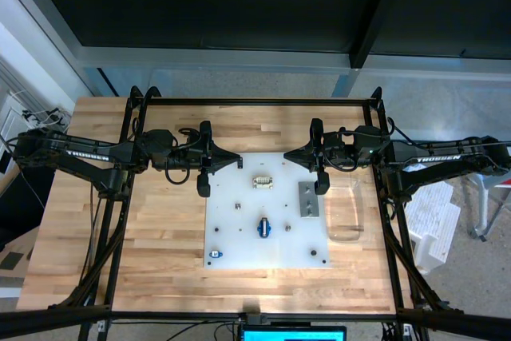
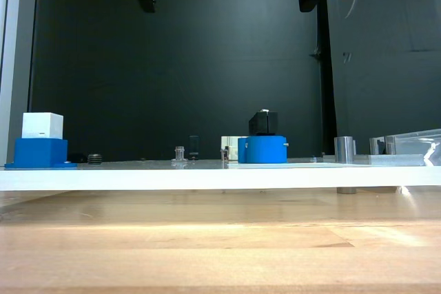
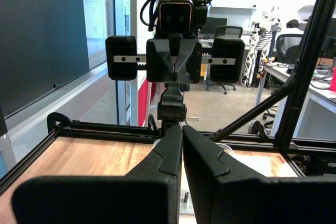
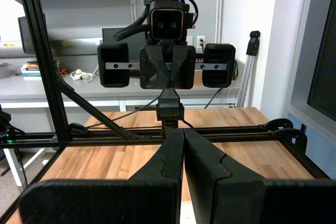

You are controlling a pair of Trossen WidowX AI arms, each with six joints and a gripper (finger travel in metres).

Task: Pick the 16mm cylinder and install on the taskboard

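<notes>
Dark-grey and very small, the 16mm cylinder appears to be the round peg standing upright on the taskboard near its near right corner, well apart from the grey block. The low view shows it as a short upright post. Neither arm has begun the pick. The left tool and the right tool both hang high over the board's far edge, tips pointing at each other. Each wrist view shows its two fingers pressed together with nothing between them. The right tool is the nearer, so I judge it should do the work. It needs to spread its fingers first, then swing out over the near right corner, clear of the block and the clear tray. From there it should turn nose-down and descend straight, with the peg centred between the pads. Grip high on the peg, leaving the lower end free to enter its hole, and lift without tilting it. Which hole is meant I cannot tell from these views.
</notes>
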